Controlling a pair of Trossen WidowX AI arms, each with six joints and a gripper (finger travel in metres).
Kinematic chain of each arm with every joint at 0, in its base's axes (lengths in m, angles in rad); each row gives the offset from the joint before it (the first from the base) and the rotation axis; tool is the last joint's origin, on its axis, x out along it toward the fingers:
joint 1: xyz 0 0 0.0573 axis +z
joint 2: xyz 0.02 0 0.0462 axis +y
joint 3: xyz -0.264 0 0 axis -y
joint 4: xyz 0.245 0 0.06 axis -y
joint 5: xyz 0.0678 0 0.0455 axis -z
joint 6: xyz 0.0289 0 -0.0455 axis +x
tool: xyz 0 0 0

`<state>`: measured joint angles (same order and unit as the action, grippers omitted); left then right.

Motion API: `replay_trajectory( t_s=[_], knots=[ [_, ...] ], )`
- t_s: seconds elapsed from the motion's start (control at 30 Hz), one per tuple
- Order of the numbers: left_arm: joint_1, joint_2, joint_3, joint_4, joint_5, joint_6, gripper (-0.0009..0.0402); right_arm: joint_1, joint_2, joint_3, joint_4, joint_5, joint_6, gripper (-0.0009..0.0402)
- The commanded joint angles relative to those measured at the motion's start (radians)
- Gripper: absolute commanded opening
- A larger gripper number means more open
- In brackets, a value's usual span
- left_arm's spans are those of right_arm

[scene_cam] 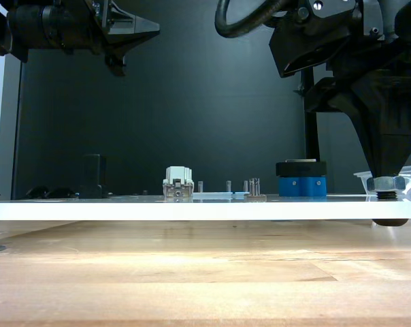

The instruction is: Pick the M12 nut and place it on its threads and fasten

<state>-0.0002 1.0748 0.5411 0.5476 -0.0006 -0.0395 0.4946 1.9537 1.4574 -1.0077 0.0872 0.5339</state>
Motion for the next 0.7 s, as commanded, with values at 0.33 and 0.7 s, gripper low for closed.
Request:
replay_trajectory(
  t_s=[0.33, 0.7],
  knots=[
    [0.000, 0.000, 0.000, -0.001, 0.000, 0.000, 0.0000, 0.001, -0.008, -0.027, 0.053, -0.279, -0.027, 0.0000],
    [0.000, 0.000, 0.000, 0.000, 0.000, 0.000, 0.0000, 0.001, -0.020, -0.023, 0.023, 0.015, 0.034, 0.0000]
  ],
)
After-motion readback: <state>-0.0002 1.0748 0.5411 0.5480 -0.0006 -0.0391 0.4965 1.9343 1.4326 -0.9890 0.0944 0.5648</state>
